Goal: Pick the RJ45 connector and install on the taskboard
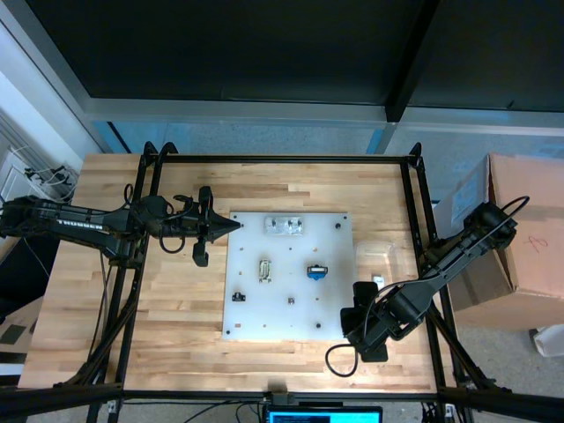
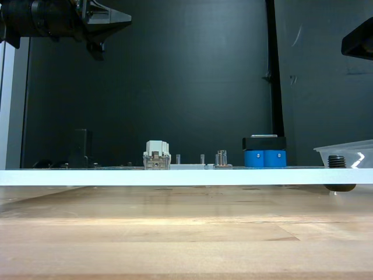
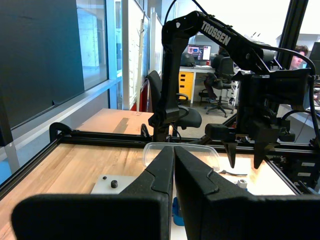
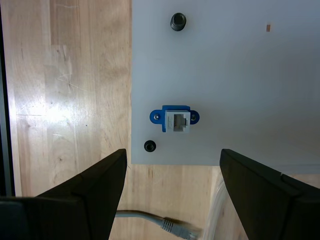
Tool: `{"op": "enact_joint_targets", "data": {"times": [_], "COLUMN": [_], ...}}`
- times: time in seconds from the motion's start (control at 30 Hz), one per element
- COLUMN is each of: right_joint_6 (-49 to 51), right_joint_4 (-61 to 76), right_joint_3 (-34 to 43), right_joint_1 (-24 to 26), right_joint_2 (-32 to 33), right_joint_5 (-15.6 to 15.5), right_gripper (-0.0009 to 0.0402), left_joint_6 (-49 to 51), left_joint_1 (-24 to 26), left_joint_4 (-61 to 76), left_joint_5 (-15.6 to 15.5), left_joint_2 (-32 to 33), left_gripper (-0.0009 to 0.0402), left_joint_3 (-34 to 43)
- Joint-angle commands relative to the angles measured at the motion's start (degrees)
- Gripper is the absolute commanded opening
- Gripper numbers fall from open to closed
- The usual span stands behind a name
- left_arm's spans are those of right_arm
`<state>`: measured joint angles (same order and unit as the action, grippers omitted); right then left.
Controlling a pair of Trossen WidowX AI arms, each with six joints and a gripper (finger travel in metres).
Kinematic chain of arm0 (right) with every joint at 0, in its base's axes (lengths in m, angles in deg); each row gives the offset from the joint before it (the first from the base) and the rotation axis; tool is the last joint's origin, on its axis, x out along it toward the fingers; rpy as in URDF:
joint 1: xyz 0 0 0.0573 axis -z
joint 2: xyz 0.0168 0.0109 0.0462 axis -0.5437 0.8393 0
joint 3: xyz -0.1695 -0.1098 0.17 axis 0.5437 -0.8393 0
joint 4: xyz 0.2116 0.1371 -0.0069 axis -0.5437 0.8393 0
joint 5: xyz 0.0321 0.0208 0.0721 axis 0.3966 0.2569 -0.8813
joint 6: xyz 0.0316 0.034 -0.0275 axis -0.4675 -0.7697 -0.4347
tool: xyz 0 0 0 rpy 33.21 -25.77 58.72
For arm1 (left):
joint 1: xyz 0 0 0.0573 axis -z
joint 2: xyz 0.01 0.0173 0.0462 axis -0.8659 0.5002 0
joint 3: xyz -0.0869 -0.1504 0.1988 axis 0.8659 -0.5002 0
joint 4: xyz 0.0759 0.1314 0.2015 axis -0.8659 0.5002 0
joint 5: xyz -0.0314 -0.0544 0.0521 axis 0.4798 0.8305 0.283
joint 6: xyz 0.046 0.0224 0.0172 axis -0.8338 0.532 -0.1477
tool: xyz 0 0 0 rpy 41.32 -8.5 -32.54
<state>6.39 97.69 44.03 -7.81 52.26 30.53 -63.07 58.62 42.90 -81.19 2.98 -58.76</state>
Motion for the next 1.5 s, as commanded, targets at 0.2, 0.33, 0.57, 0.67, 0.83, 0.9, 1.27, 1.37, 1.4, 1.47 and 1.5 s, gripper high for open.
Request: {"op": "enact_joint_targets", "data": {"times": [0.2, 0.33, 0.57, 0.67, 0.83, 0.9, 1.27, 1.37, 1.4, 1.47, 1.5], "right_joint_6": [-13.0, -30.3, -53.6, -61.2, -70.4, -72.4, -79.3, -79.4, -79.5, -79.5, -79.5], "right_joint_4": [1.1, 2.3, 3.7, 4.4, 3.8, 3.1, -4.0, -8.1, -8.9, -9.1, -9.3], "right_joint_3": [0.0, 0.0, -0.1, -1.0, -3.5, -4.3, -11.0, -12.9, -13.2, -13.1, -13.1], "right_joint_1": [-0.4, -2.2, -5.2, -6.2, -7.4, -8.0, -9.2, -9.1, -9.2, -9.3, -9.5], "right_joint_2": [-0.1, -0.3, -0.3, -0.3, -0.3, 0.0, 0.3, 0.3, 0.5, 1.3, 1.8], "right_joint_5": [-0.5, -0.7, -1.0, -1.1, -4.3, -5.6, -8.7, -10.2, -10.4, -11.3, -12.1], "right_gripper": [0.0228, 0.0214, 0.0203, 0.0206, 0.0205, 0.0206, 0.0204, 0.0204, 0.0204, 0.0204, 0.0204], "left_joint_6": [0.0, 0.0, 0.0, 0.0, 0.0, 0.0, 0.0, 0.0, 0.0, 0.0, 0.0], "left_joint_1": [0.0, 0.0, 0.0, 0.0, 0.0, 0.0, 0.0, 0.0, 0.0, 0.0, 0.0], "left_joint_4": [0.0, 0.0, 0.0, 0.0, 0.0, 0.0, 0.0, 0.0, 0.0, 0.0, 0.0], "left_joint_5": [0.0, 0.0, 0.0, 0.0, 0.0, 0.0, 0.0, 0.0, 0.0, 0.0, 0.0], "left_joint_2": [0.0, 0.0, 0.0, 0.0, 0.0, 0.0, 0.0, 0.0, 0.0, 0.0, 0.0], "left_gripper": [0.0000, 0.0000, 0.0000, 0.0000, 0.0000, 0.0000, 0.0000, 0.0000, 0.0000, 0.0000, 0.0000], "left_joint_3": [0.0, 0.0, 0.0, 0.0, 0.0, 0.0, 0.0, 0.0, 0.0, 0.0, 0.0]}}
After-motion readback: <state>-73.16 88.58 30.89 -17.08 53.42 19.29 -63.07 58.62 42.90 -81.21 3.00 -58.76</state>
